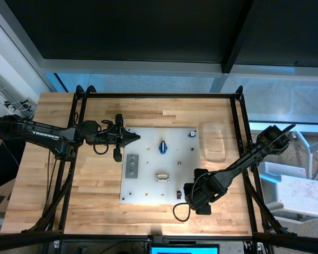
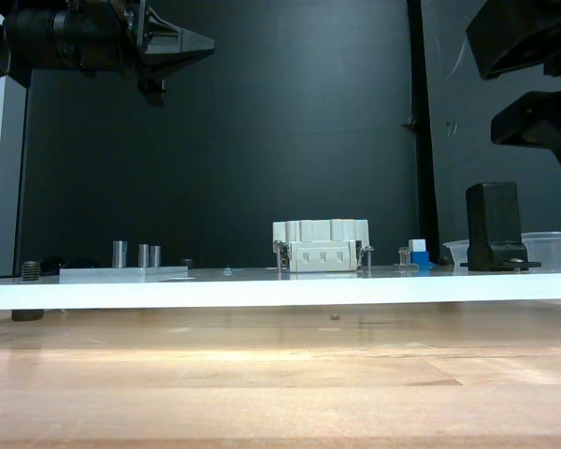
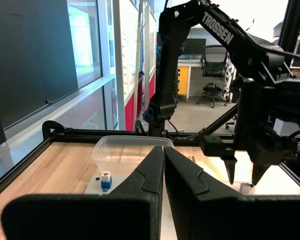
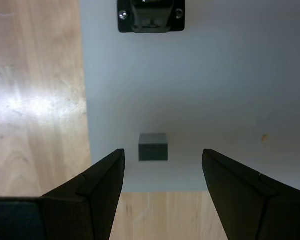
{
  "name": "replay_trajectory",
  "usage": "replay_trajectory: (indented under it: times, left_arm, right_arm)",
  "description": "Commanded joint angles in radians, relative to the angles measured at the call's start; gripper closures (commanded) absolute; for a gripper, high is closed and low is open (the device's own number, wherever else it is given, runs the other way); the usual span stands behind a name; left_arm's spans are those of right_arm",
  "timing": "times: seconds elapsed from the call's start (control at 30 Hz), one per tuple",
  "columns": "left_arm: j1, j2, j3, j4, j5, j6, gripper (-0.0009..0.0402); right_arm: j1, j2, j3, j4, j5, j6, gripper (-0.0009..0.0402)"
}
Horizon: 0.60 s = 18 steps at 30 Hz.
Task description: Pick the 16mm bar from the taskboard and place it in the container
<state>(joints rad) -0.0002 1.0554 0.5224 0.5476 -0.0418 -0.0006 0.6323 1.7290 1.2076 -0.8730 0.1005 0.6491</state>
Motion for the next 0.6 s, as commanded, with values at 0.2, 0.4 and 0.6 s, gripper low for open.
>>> replay_trajectory:
  times: [0.2, 0.4, 0.6]
  left_arm:
    - [0.0, 0.0, 0.0, 0.0, 0.0, 0.0, 0.0393]
    - [0.0, 0.0, 0.0, 0.0, 0.0, 0.0, 0.0393]
    - [0.0, 0.0, 0.0, 0.0, 0.0, 0.0, 0.0393]
  right_arm:
    - [0.002, 0.029, -0.001, 0.023, 0.012, -0.006, 0.0178]
    - [0.003, 0.03, -0.003, 0.023, 0.012, -0.007, 0.0178]
    - [0.005, 0.03, -0.009, 0.027, 0.012, -0.007, 0.0178]
